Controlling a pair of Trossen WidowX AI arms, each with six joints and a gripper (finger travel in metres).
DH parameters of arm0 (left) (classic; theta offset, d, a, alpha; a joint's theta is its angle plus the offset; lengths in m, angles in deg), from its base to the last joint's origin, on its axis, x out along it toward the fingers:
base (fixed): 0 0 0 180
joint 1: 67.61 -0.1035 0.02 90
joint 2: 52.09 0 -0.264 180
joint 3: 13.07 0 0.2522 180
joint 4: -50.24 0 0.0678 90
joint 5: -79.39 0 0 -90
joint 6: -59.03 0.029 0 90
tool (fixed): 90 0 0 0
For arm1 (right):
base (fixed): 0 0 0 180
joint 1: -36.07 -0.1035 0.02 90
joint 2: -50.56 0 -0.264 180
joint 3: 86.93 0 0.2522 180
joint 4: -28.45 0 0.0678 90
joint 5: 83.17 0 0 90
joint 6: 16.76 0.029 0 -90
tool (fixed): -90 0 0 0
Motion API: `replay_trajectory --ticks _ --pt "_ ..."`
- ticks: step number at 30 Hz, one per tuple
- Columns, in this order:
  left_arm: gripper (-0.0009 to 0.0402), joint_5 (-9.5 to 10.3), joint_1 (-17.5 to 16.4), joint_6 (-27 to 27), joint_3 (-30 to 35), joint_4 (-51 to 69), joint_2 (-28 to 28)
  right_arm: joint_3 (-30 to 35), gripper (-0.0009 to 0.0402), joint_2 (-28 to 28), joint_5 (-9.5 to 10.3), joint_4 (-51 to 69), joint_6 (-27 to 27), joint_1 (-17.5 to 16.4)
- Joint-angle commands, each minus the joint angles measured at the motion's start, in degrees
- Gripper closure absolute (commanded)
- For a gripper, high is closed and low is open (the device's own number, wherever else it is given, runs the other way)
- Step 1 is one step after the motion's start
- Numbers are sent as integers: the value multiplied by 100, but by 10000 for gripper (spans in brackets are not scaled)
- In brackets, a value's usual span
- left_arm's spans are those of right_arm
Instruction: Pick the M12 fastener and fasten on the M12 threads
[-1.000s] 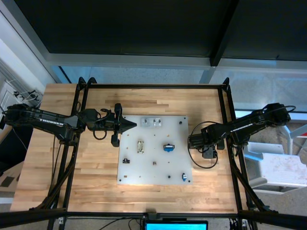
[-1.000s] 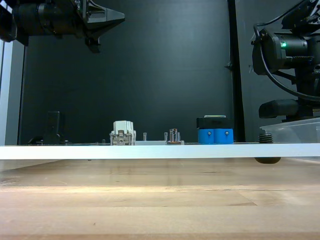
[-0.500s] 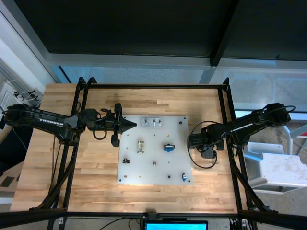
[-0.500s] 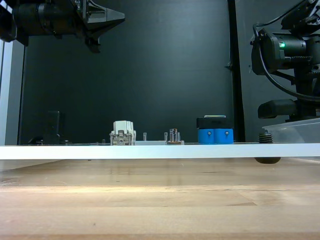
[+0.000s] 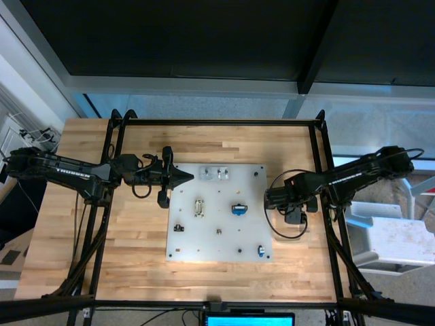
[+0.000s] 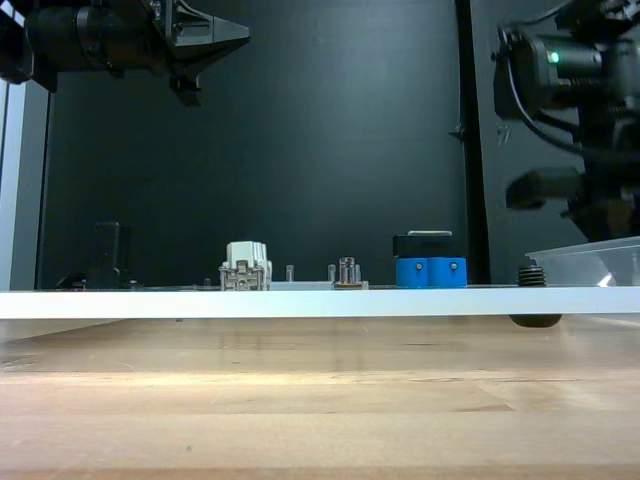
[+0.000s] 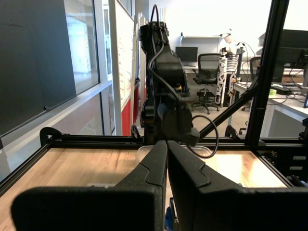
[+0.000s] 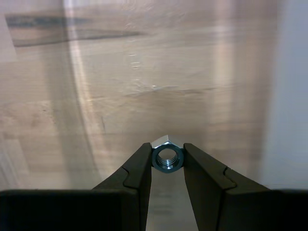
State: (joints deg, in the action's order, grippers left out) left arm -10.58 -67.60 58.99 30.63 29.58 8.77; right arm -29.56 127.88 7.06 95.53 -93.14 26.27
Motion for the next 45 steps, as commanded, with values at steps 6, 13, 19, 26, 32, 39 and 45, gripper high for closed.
replay_trajectory --ticks 6,13,19,26,32,39,45 --pt "393 0 0 0 2 -2 0 994 352 4 -20 883 0 -122" --pt "393 -2 0 0 2 -2 0 1770 352 422 -26 1370 0 -326" --pt "393 0 0 0 2 -2 0 2586 352 1093 -24 1502 37 -553" --pt "393 0 0 0 2 -2 0 3716 352 2087 -66 1591 96 -743" --pt "393 -2 -2 0 2 -2 0 4498 352 2782 -70 1674 122 -1003" --pt "393 0 0 0 2 -2 0 5031 352 3351 -68 1716 367 -1300" --pt "393 -2 -2 0 2 -2 0 5530 352 3832 -68 1762 396 -1475"
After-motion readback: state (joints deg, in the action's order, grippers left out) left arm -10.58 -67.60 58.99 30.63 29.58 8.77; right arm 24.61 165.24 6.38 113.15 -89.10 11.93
